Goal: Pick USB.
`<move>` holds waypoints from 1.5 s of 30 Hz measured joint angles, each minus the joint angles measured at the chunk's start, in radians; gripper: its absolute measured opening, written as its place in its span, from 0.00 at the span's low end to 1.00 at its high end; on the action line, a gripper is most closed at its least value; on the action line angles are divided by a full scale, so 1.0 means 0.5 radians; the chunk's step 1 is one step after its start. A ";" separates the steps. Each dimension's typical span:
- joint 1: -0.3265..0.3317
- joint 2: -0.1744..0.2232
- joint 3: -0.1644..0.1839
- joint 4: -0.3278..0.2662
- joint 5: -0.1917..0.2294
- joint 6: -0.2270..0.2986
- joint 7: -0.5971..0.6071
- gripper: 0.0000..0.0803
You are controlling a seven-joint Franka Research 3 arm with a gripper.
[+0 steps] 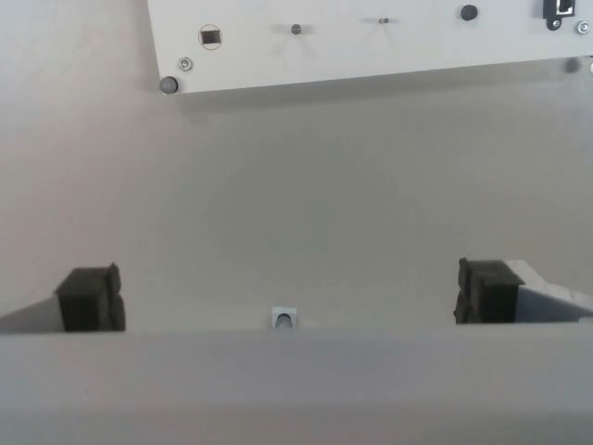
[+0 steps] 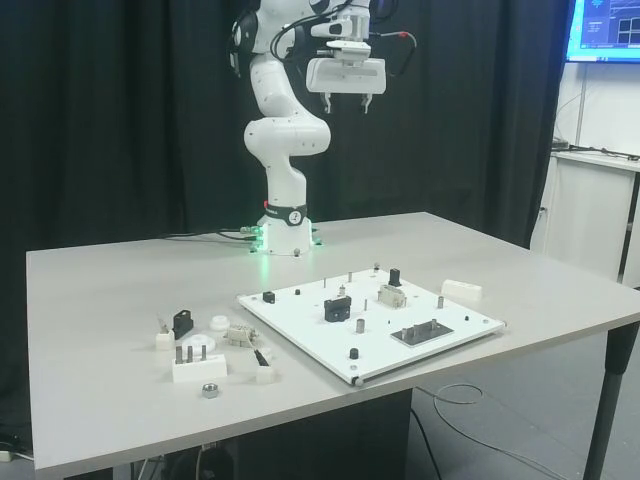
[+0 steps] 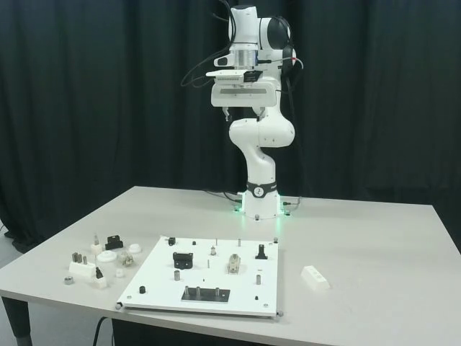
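My gripper (image 2: 346, 103) (image 3: 243, 113) hangs high above the robot's base, far above the table, and it is open with nothing between its fingers. In the wrist view the black fingertips (image 1: 89, 298) stand wide apart over bare grey table, with the edge of the white board (image 1: 371, 56) beyond them. Several small loose parts (image 2: 238, 336) (image 3: 130, 257) lie on the table beside the white board (image 2: 300, 322) (image 3: 155, 277). I cannot tell which of them is the USB.
The board carries black and grey fittings and pegs (image 2: 337, 309) (image 3: 182, 259). A white holder block with pegs (image 2: 199, 366) (image 3: 83, 272) sits among the loose parts. A small white block (image 2: 461, 290) (image 3: 315, 277) lies on the board's other side.
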 joint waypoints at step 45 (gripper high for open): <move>-0.056 0.036 -0.013 -0.003 -0.016 0.135 0.046 1.00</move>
